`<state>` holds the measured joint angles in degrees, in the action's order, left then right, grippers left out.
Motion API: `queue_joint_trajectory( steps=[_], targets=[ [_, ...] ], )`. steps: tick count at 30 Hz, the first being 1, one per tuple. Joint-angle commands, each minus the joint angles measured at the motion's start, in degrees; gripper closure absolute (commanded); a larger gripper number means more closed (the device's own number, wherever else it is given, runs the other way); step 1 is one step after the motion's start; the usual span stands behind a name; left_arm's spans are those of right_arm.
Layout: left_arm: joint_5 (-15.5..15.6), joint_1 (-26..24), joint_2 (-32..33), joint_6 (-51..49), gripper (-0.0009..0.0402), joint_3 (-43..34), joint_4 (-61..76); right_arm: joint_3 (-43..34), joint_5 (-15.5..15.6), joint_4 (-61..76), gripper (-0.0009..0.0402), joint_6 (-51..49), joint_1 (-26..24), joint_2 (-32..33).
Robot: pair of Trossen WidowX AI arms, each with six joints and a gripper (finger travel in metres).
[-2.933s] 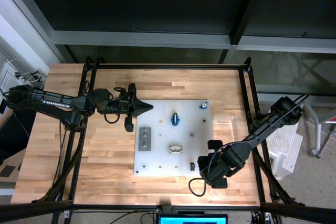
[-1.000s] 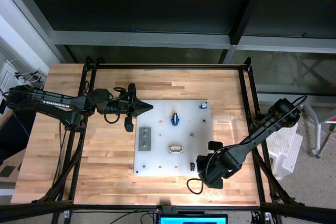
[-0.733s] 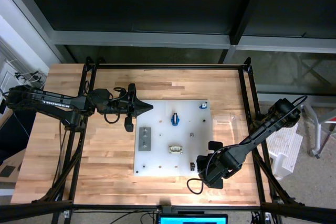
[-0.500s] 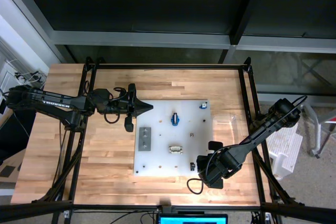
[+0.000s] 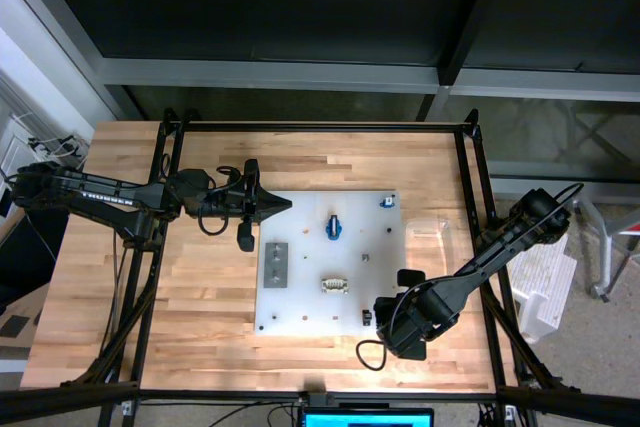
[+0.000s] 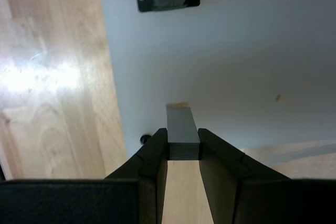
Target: Pick the 16mm bar and install on taskboard
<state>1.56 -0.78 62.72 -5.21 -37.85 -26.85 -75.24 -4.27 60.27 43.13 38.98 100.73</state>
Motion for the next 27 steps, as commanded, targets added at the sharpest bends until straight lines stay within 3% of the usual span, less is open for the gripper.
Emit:
queue_joint_trajectory(
  steps=[1,9,14,27],
  targets=[
    [-0.02,0.02,0.00,0.00,0.0393,-0.02,0.00,-0.44,-0.46,0.11,0.0393,-1.77,0.02,-1.03],
    [-0.02,0.02,0.00,0.02,0.0393,-0.02,0.00,-0.44,0.28,0.57,0.0393,-10.80,0.00,-1.75],
    [-0.02,0.02,0.00,0.00,0.0393,-0.02,0.00,-0.44,2.86,0.72,0.0393,-16.98,0.00,-1.75],
    [-0.02,0.02,0.00,0.02,0.0393,-0.02,0.00,-0.44,2.78,0.68,0.0393,-17.46,-0.31,-1.62]
  ],
)
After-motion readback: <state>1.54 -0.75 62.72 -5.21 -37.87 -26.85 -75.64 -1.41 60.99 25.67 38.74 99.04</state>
